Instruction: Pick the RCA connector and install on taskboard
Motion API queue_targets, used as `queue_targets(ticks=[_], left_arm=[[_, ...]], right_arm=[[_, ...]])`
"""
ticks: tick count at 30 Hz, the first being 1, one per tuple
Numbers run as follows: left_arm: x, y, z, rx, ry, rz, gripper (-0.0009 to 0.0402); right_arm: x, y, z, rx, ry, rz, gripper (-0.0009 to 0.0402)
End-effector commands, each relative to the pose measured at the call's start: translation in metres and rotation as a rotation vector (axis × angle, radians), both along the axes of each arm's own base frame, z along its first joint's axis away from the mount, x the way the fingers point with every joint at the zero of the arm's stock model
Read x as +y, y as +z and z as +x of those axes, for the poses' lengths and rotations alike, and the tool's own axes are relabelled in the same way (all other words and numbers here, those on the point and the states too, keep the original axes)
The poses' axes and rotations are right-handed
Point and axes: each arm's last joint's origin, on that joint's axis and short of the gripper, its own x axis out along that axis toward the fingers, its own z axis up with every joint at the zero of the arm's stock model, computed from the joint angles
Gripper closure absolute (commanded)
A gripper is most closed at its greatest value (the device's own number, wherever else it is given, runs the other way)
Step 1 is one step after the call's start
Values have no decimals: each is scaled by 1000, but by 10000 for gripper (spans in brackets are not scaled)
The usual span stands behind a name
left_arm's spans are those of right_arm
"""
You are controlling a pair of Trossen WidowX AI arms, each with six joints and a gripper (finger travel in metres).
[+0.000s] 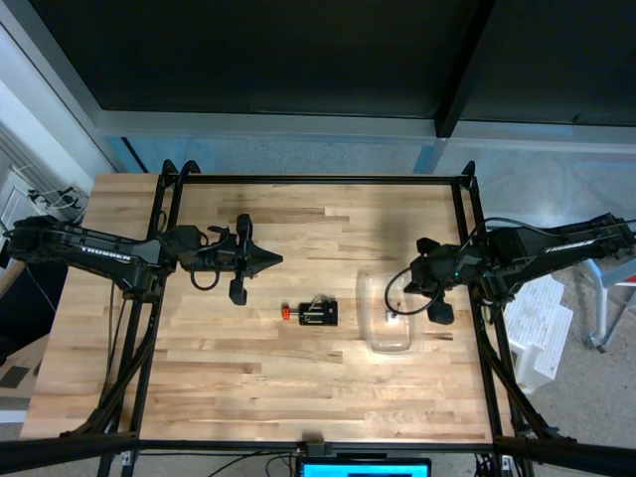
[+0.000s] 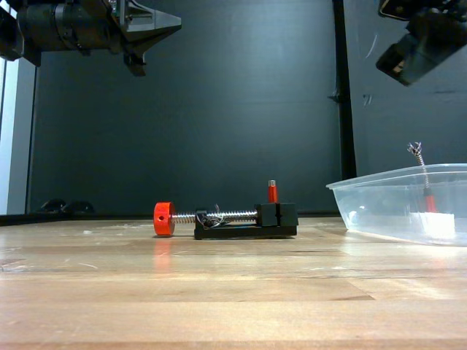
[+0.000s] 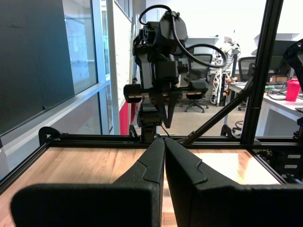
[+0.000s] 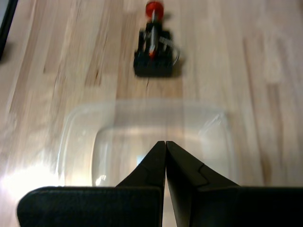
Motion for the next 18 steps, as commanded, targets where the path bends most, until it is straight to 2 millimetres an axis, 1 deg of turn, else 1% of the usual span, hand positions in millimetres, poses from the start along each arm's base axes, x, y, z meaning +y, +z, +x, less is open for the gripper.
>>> queue_targets(ticks=[1,7,15,18], left_arm=[[0,0,0,0,0,0,393],[0,0,0,0,0,0,393],[0,0,0,0,0,0,393],[0,0,0,0,0,0,393]], right_arm=[[5,-4,-5,56,1,-14,393],[11,-8,-10,124,-4,-2,393],[17,-20,3,207,-9,-3,391],[19,-25,8,238,-13,-10,373]])
